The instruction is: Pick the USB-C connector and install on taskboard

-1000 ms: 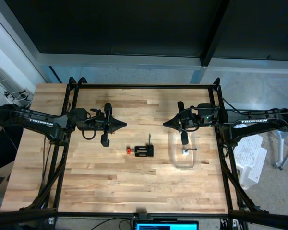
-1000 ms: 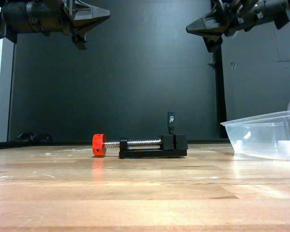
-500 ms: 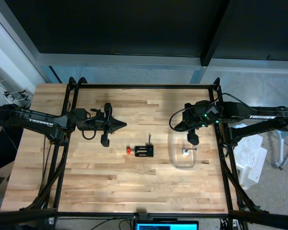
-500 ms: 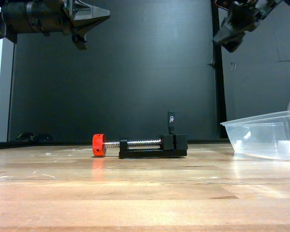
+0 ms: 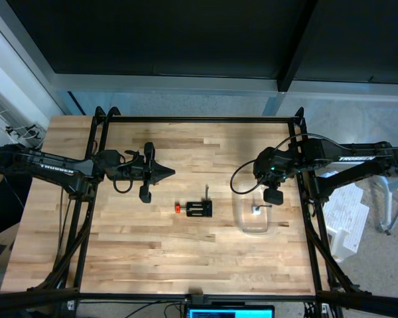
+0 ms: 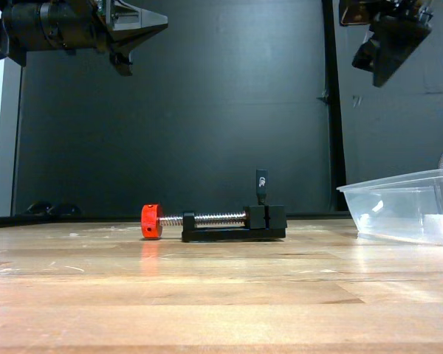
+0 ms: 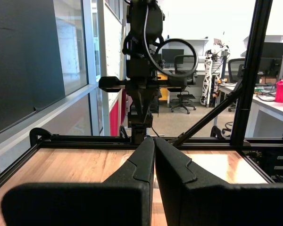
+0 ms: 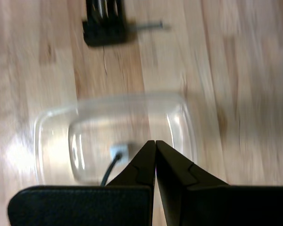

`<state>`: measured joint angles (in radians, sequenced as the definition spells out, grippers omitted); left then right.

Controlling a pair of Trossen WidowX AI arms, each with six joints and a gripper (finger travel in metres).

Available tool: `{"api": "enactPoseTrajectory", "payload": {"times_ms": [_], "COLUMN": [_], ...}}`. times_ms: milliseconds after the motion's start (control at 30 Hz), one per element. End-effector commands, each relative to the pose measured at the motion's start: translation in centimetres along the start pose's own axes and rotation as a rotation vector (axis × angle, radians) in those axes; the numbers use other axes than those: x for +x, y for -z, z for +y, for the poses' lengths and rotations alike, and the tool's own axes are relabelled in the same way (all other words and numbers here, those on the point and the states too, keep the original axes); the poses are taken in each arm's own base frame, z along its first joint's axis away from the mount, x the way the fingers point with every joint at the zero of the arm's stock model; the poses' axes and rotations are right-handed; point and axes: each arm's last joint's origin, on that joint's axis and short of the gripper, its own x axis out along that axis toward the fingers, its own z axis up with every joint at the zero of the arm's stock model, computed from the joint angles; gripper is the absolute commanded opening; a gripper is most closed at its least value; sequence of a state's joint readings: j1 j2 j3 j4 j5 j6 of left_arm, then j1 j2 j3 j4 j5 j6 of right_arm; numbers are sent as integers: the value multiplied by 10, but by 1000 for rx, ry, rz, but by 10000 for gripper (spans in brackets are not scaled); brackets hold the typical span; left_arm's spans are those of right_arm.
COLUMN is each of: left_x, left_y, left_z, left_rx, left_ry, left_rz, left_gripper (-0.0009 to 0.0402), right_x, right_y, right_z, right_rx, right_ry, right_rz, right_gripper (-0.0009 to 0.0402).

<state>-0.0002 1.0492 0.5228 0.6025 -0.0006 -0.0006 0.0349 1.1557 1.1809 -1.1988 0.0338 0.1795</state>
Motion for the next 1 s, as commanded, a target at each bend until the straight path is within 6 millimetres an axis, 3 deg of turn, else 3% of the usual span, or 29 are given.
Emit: {"api": "enactPoseTrajectory", "payload": {"times_ms": [33, 567, 1000], "left_x": [0, 0, 0], "left_y": [0, 0, 0], "left_z": [0, 0, 0], "left_rx": [0, 0, 0], "left_ry": [0, 0, 0], "left_rz": [0, 0, 0], "left_gripper": [0, 0, 0], "right_x": [0, 21, 45], "right_y": [0, 6, -3], "right_z": [2, 37, 54], "right_rx": [14, -5, -8], "right_ry": [6, 16, 54], "right_rz": [54, 238, 274], "right_gripper": [0, 7, 164]}}
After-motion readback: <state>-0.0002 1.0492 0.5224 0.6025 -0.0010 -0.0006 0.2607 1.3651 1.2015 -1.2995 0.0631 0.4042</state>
